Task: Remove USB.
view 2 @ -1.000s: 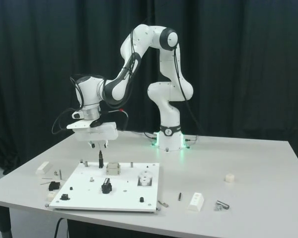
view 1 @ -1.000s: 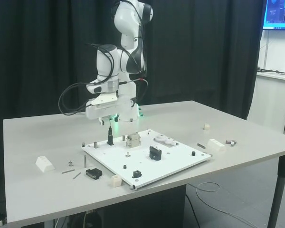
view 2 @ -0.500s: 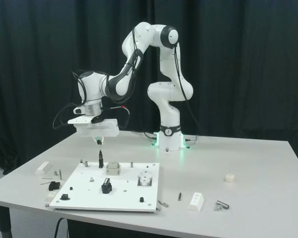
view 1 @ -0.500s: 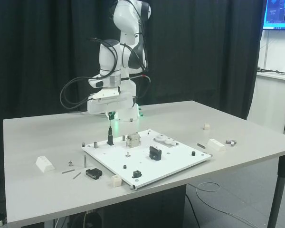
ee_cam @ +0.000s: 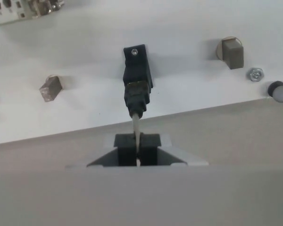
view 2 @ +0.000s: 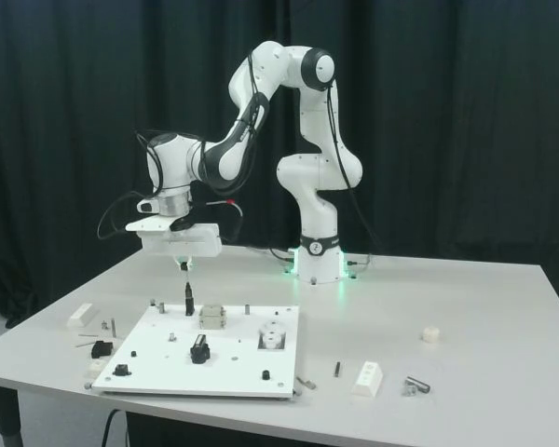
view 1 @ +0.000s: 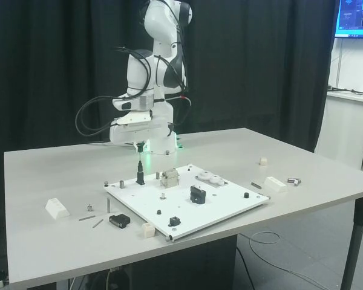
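USB plug is sitting upright in its black socket near the back edge of the white board, and we are seeing its thin cable pinched between the closed fingers of the gripper hanging above. Beside it on the board, a grey connector block is standing, with the white arm arching over the grey table.

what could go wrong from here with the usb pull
The gripper is pinched only on the thin cord, so it may slip free. The plug looks seated in its black holder on the white board; a skewed pull could strain the cord or lift the board.
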{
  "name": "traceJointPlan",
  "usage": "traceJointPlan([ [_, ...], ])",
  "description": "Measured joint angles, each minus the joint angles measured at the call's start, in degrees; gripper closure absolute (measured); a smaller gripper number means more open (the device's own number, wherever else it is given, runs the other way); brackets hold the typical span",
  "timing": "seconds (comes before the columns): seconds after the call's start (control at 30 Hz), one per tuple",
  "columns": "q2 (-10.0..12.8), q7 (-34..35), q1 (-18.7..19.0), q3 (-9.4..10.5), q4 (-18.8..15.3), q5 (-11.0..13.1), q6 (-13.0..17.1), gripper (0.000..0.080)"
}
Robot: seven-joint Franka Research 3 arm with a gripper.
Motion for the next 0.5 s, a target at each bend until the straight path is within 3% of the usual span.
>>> traceJointPlan([
  [0.5,-0.1,0.2,0.2,0.03,0.2,-0.4,0.5,0.0791],
])
